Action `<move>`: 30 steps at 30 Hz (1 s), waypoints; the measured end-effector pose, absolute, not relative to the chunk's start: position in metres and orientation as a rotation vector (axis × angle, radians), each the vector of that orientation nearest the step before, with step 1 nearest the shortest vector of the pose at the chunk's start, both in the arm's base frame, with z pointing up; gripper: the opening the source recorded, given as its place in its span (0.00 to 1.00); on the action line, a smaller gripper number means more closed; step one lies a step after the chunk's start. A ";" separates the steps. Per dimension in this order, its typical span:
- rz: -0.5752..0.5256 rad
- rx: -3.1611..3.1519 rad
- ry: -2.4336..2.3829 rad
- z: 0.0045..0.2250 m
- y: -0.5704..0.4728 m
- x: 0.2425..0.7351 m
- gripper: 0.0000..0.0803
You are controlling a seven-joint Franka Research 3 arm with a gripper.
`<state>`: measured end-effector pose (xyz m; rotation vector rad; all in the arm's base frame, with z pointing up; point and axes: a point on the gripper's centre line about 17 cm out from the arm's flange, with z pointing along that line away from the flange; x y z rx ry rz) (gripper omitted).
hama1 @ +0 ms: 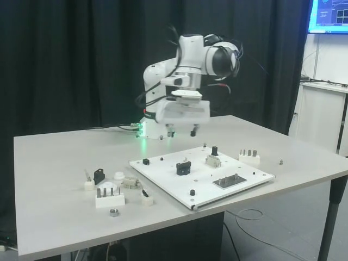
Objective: Pick square peg 1.
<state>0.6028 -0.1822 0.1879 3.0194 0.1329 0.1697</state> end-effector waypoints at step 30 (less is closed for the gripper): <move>0.309 3.061 0.217 0.196 -0.281 0.591 1.00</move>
